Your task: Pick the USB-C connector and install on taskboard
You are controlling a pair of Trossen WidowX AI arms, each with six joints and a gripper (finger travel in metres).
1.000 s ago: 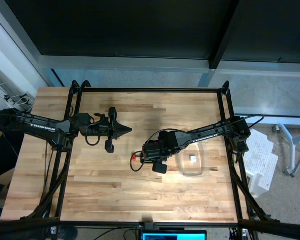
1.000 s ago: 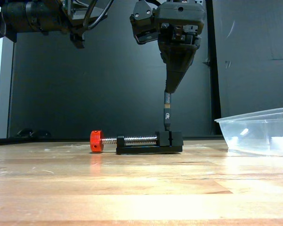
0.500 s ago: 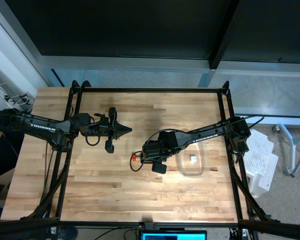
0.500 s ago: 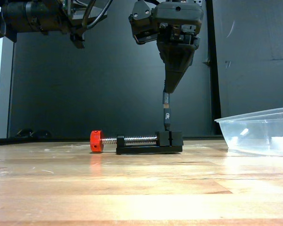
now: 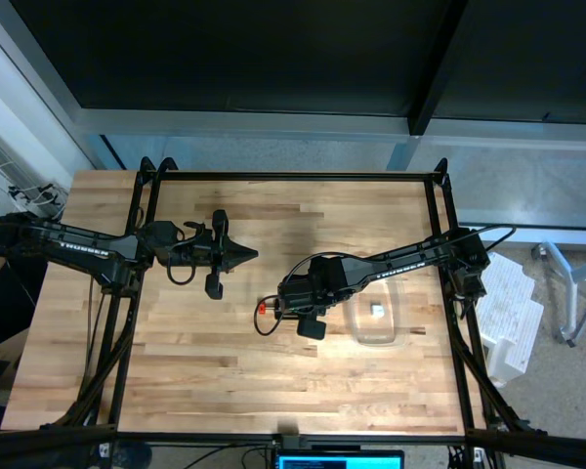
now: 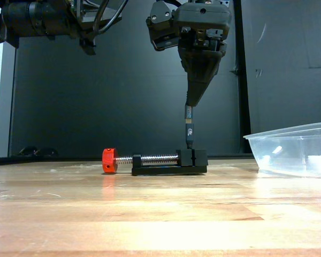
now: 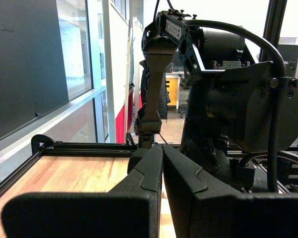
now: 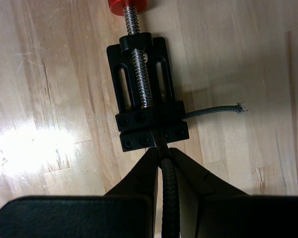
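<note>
Since a second ago the right gripper (image 6: 189, 104) has edged slightly toward the left of the low view. The pale mark on the thin dark stick-like USB-C connector (image 6: 189, 131) now sits lower on the shaft. The small black rectangular block taskboard (image 6: 168, 163) has not shifted.

The connector stands upright at the centre of the low view, its long axis vertical. Its lower tip meets the top of the taskboard's right-hand end and its upper end is pinched in the right gripper's matte black tapered fingers (image 8: 188, 171). In the right wrist view these fingers are closed on its braided dark body (image 8: 164, 153), just short of the taskboard (image 8: 146, 114).

The taskboard lies flat, long axis left to right. A shiny threaded metal screw (image 6: 155, 159) runs to a ribbed orange-red knob (image 6: 109, 160) at its left end. A thin frayed grey cord (image 8: 213, 111) lies on the wood beside the block.

The left gripper (image 5: 249, 255) hangs at centre left of the high view, well apart from the work. Its smooth black jaws are pressed together on nothing (image 7: 162, 148).

A clear plastic tray (image 6: 294, 150) sits at the lower right of the low view, near the taskboard but apart from it. It holds a small white squarish piece (image 5: 376, 310). Bare light wooden plank table (image 6: 150, 214) stretches across the foreground.
</note>
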